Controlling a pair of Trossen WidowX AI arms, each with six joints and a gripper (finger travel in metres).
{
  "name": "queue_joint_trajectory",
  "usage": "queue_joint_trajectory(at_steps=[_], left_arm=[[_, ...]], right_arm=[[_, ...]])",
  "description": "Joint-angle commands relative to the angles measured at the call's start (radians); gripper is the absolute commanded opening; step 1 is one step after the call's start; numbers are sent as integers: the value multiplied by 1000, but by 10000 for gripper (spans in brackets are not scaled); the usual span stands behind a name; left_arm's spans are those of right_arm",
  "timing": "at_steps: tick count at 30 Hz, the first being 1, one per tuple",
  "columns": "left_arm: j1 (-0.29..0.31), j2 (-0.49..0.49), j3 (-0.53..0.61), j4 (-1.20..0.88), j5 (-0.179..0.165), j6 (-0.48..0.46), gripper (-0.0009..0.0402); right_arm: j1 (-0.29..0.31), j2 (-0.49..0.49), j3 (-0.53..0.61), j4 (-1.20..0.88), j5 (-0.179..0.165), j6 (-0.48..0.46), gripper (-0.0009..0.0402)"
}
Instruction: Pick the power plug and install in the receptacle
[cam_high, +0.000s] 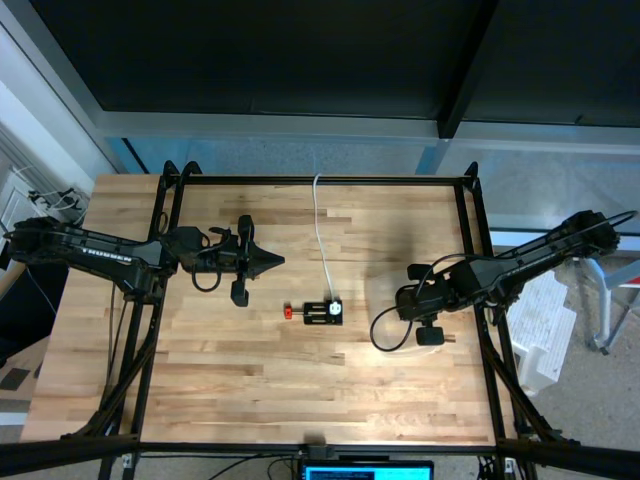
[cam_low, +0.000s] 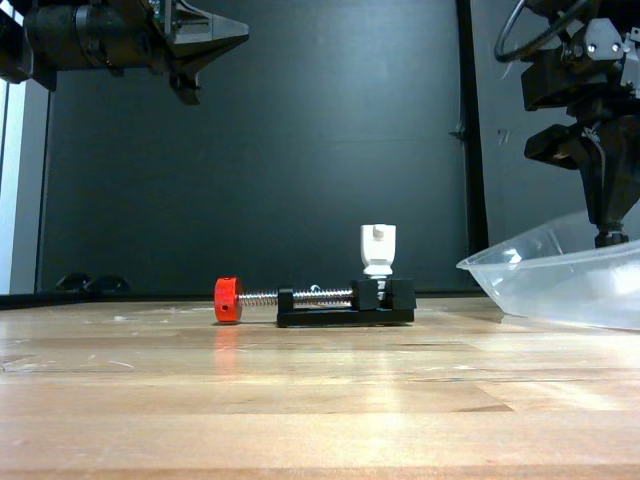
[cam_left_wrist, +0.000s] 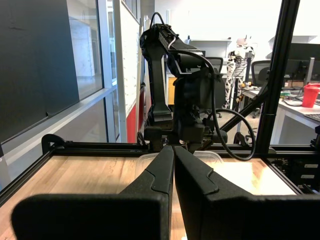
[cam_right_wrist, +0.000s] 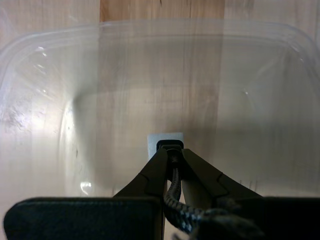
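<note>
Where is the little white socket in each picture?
High view: receptacle mid-table, right of the raised left gripper, whose jaws are shut.
Low view: centre, upright in its black vise.
Left wrist view: not in it.
Right wrist view: not in it.
Shared landmark: the right gripper, down in the clear tray, jaws shut on the power plug.
</note>
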Motion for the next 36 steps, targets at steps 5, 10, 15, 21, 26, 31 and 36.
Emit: queue_joint_trajectory(at_steps=[5, 10, 15, 21, 26, 31, 36], left_arm=[[0, 0, 0, 0, 0, 0, 0], [0, 0, 0, 0, 0, 0, 0], [0, 0, 0, 0, 0, 0, 0], [0, 0, 0, 0, 0, 0, 0], [0, 0, 0, 0, 0, 0, 0], [0, 0, 0, 0, 0, 0, 0], [0, 0, 0, 0, 0, 0, 0]], right_arm=[[0, 53, 10, 23, -8, -27, 0], [0, 76, 42, 13, -8, -33, 0], [-1, 76, 98, -35, -7, -24, 0], [-19, 82, 171, -60, 1, -19, 0], [-55, 106, 243, -61, 1, -16, 0], [-87, 201, 347, -56, 5, -18, 0], [-103, 296, 449, -38, 27, -22, 0]])
